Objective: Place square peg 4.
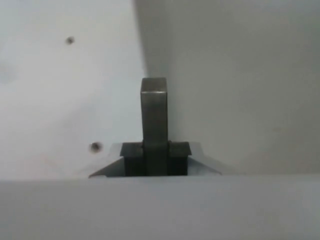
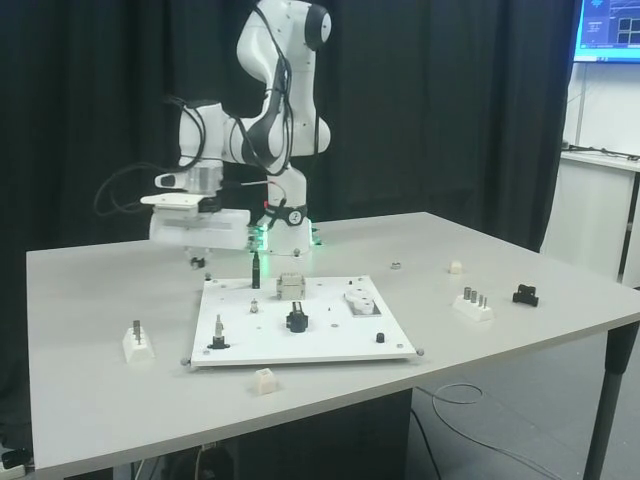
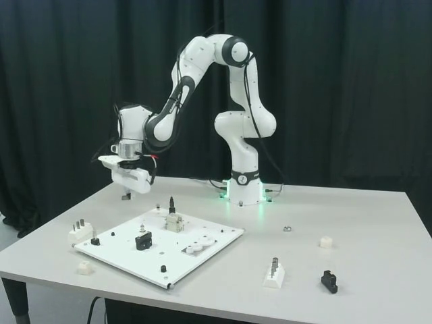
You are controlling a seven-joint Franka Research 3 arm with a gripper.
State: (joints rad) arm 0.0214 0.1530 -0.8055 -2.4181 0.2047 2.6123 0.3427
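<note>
The grey table (image 2: 90,300) carries a white board (image 2: 330,335) studded with small fixtures, with white peg holders (image 3: 274,277) set apart beside it. The white arm (image 3: 177,94) reaches out over the board's far corner. Its gripper (image 1: 155,159) is clamped on the square peg (image 1: 154,117), held above the board's edge. A black post (image 2: 256,270) stands on the board nearby.

The assembly board (image 2: 310,345) lies on the table (image 2: 90,290), near its front edge. The end effector (image 2: 200,262) hangs above the table just behind the board's far left corner, holding square peg 4 (image 1: 154,117).
</note>
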